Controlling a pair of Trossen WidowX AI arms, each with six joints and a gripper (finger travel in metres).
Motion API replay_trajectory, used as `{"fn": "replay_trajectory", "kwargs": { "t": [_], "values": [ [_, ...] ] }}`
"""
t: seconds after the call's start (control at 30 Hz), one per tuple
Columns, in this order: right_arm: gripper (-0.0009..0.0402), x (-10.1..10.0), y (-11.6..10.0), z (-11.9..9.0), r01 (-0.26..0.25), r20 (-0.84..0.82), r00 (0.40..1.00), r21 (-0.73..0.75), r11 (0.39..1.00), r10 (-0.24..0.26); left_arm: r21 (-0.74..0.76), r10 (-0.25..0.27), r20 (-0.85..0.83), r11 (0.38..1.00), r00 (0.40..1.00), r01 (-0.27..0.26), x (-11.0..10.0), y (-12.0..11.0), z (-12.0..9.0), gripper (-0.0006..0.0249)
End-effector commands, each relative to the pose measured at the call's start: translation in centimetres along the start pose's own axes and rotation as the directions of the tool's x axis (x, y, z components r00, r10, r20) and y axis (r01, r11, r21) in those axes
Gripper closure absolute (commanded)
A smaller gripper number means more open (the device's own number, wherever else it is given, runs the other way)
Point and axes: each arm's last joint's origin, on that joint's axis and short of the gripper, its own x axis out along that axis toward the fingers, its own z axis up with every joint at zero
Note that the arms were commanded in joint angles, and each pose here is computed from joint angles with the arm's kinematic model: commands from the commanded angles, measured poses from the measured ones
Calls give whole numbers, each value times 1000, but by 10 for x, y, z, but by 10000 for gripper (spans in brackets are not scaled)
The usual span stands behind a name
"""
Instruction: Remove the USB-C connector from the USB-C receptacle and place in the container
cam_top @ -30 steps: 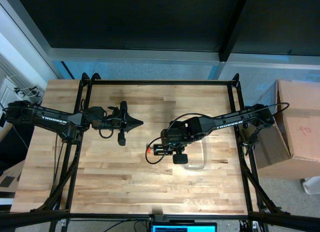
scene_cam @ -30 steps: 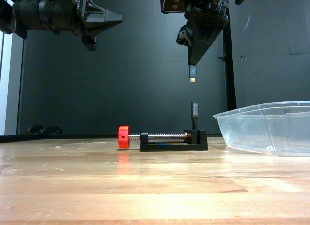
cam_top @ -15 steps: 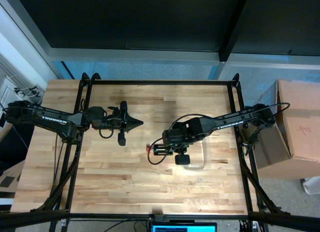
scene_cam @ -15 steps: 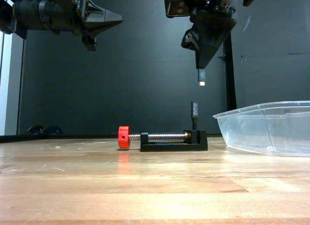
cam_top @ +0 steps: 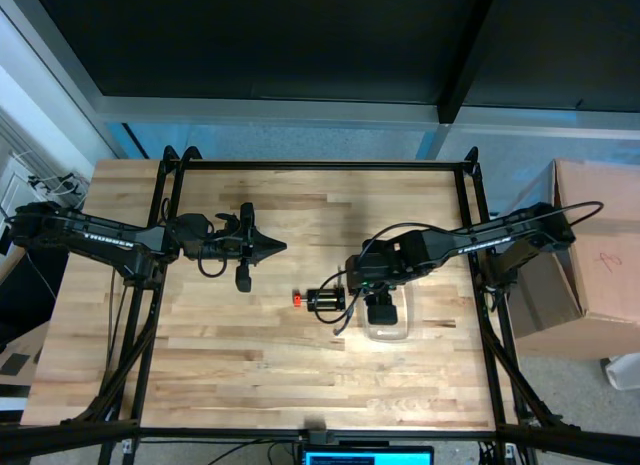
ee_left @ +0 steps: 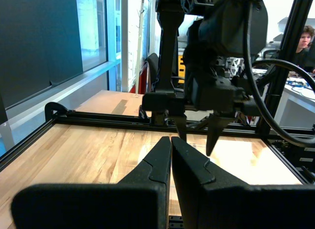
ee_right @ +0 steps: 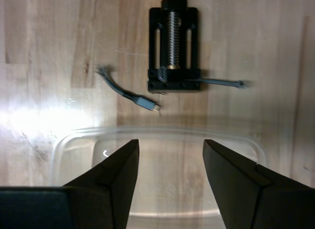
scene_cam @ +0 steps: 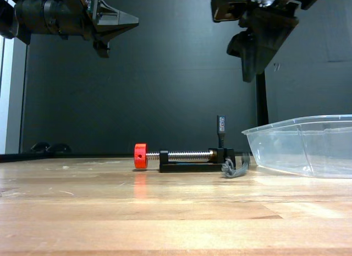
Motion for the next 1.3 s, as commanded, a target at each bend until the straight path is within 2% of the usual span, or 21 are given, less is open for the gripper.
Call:
{"fn": "replay_trajectory", "kwargs": {
  "t": [0.03,0.43,0.6,0.93,1.13,1.3],
  "values": [
    [197,-4,-2,-7,7,7,1000,5,1000,-7,0,0,0,1000,1000,0,0,0,0,243],
    [210,-5,-1,-8,3,29,1000,-44,999,-2,0,0,0,1000,1000,0,0,0,0,243],
    [218,-1,9,-1,-6,26,1000,-123,992,9,0,0,1,1000,1000,0,0,0,0,243],
    [219,30,46,16,-38,-42,999,-328,944,25,0,0,0,1000,1000,0,0,0,0,243],
    [221,49,54,29,-65,-84,996,-333,941,39,0,0,0,1000,1000,0,0,0,0,243],
    [221,64,61,37,-66,-106,994,-310,948,34,0,0,0,1000,1000,0,0,0,0,243]
  ]
}}
